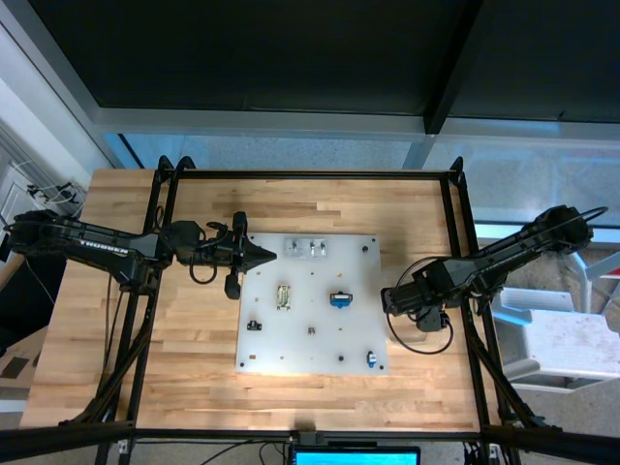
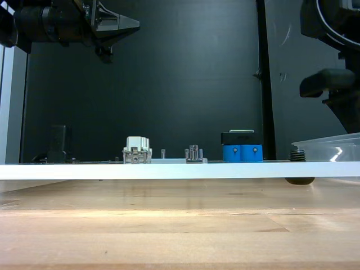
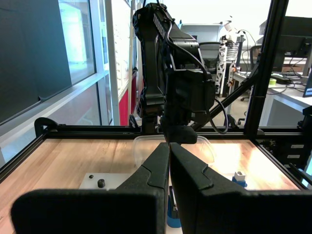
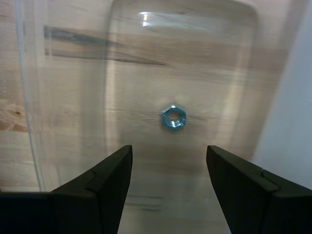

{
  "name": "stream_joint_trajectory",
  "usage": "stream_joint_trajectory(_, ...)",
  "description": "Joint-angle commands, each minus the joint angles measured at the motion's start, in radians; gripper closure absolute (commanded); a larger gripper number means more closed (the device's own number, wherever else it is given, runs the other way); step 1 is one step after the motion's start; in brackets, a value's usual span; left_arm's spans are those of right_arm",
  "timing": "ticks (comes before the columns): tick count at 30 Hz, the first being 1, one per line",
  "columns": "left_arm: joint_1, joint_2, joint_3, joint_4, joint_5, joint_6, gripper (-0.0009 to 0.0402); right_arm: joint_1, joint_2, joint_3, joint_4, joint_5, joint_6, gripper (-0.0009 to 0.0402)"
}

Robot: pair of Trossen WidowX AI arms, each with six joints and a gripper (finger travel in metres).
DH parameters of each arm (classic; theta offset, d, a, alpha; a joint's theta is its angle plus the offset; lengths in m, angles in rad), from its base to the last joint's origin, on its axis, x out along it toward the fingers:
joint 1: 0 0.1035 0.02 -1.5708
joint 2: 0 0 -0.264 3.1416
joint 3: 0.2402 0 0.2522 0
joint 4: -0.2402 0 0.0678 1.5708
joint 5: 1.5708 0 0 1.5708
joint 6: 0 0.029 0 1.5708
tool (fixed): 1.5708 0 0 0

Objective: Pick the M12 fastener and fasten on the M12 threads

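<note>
We saw the right gripper [image 4: 168, 152] spread wide and empty above the clear tray [image 4: 63, 87], touching nothing. One M12 nut [image 4: 173, 117] lay flat in that tray, seen only from the right wrist. The left gripper [image 3: 169, 148], fingers pressed together and empty, hung over the white board [image 1: 291, 339]. Only the low view showed the one bare ribbed stud [image 2: 297, 154]

Left claw [image 2: 130, 23] hangs high; right claw [image 2: 346, 115] over clear tray [image 2: 329, 147] behind ribbed stud [image 2: 297, 154].
</note>
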Motion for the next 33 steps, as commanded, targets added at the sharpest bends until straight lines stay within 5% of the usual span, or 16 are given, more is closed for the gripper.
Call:
stream_joint_trajectory(1, 0.0, 0.0, 0.0, 0.0, 0.0, 0.0, 0.0393, -0.001, 0.014, -0.011, 0.004, 0.0, 0.002, 0.0175)
stream_joint_trajectory(33, 0.0, 0.0, 0.0, 0.0, 0.0, 0.0, 0.0393, 0.001, 0.082, -0.099, 0.183, -0.01, 0.01, 0.0185)
